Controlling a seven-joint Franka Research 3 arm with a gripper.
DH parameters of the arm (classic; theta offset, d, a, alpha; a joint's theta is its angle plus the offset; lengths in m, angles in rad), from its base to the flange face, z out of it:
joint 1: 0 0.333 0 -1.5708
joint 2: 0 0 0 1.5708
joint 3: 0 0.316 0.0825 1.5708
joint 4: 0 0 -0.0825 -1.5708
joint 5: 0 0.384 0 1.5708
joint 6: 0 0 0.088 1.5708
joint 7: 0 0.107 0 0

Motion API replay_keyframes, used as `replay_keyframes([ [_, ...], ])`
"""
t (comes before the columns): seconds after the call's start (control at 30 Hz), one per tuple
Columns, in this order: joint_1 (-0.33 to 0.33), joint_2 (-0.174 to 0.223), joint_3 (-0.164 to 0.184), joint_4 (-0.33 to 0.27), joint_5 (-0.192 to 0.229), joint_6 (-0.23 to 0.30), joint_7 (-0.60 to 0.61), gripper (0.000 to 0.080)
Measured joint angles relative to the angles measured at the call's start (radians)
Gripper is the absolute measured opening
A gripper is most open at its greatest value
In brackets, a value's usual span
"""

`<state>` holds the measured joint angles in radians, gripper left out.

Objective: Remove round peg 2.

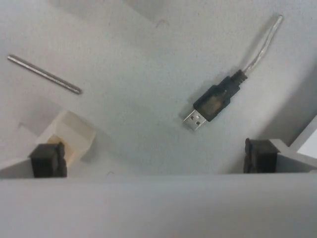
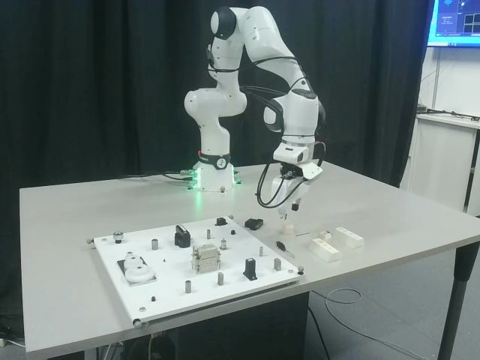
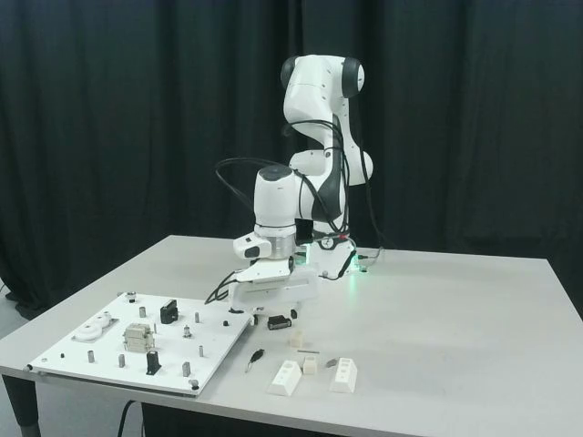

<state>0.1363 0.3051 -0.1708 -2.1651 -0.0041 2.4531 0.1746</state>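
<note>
A: What does the wrist view give?
B: The gripper (image 1: 153, 158) hangs above bare grey table (image 1: 138, 119), its black fingertips (image 1: 48, 159) spread wide with nothing between them. Below lie a USB plug (image 1: 210, 105) on a thin cable, a slim metal pin (image 1: 44, 74) well apart from it, and a small white block (image 1: 74, 136) near one fingertip.

A: And the first room view?
B: The white arm (image 2: 247, 67) reaches down off the assembly board (image 2: 191, 262), with the gripper (image 2: 291, 201) above the small white block (image 2: 286, 223). The board lies near the table's front edge. Several short round pegs (image 2: 220, 278) stand upright in it; I can't say for sure which is peg 2. White blocks (image 2: 337, 244) lie towards the table's right front corner.

A: The second room view?
B: Same picture: gripper (image 3: 273, 305) released, over the table beside the board (image 3: 137, 350), not over any peg (image 3: 185, 369). Three white blocks (image 3: 314, 373) sit near the front edge.
</note>
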Motion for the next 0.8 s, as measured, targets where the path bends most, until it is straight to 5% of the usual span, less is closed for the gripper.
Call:
replay_keyframes([
  [0.8,0.0,0.0,-0.009,0.004,0.001,0.004,0.04,0.08],
])
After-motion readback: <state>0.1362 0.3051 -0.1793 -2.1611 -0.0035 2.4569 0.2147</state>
